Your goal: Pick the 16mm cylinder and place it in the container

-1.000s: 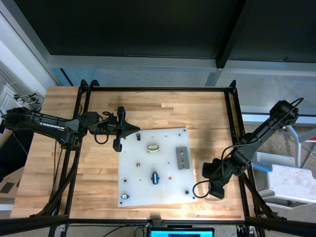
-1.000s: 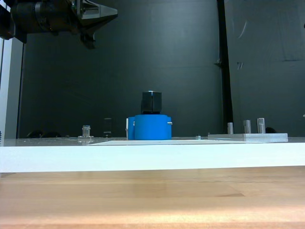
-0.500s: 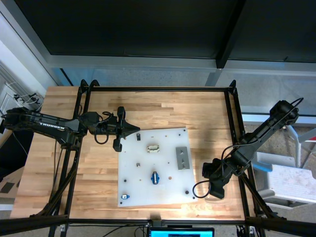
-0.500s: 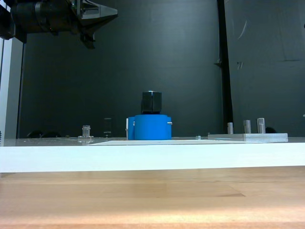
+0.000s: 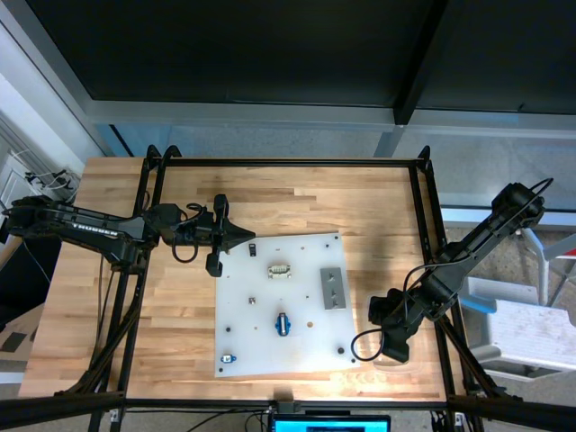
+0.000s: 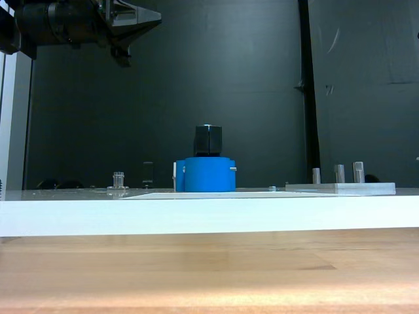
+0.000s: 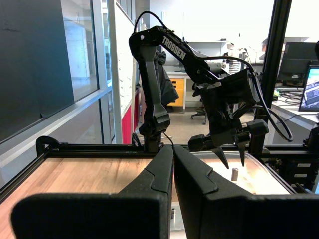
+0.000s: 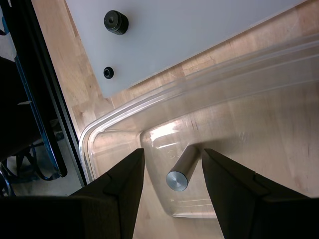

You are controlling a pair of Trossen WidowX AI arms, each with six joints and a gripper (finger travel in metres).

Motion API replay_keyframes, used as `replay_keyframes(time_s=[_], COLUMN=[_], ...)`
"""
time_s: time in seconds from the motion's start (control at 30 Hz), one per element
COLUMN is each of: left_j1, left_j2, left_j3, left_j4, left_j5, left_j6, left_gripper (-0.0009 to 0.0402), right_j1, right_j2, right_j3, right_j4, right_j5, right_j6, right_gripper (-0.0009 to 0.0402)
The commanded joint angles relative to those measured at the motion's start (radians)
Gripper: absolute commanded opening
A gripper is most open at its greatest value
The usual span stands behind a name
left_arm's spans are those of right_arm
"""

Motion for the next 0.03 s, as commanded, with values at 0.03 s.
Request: replay_keyframes(time_s=[0.03], left_j1=[0.0], left_j2=[0.0], left_j3=[0.0], left_j4=[0.0], left_j5=[0.0], left_j6=[0.0], left_gripper=[0.0], right_j1=[0.0], right_j2=[0.001], right_j3=[0.0], right_j4=[0.0], right_j5=[0.0], right_j6=[0.0], right_gripper=[0.016])
